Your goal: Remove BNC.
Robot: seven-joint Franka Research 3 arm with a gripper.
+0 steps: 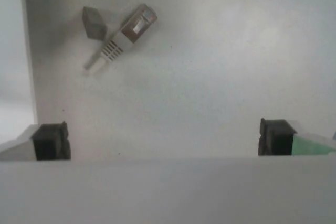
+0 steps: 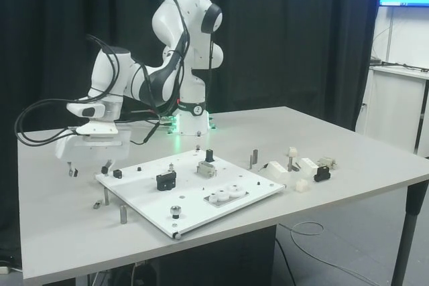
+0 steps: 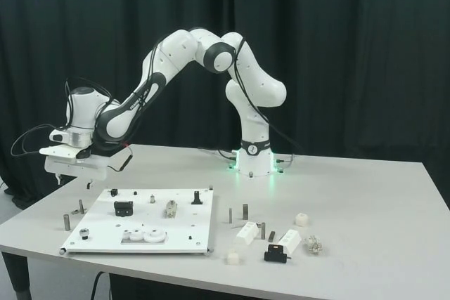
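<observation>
While the hand [image 1: 163,139] hangs spread wide over the grey surface [image 1: 220,66], a small plug [image 1: 123,38] lies below it.

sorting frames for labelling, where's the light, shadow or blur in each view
Wrist view: the small grey network-style plug on the grey table looks soft and casts a shadow; the gripper tips are dark. First room view: green glow at the white arm's base. Second room view: same glow, black curtain behind.
</observation>
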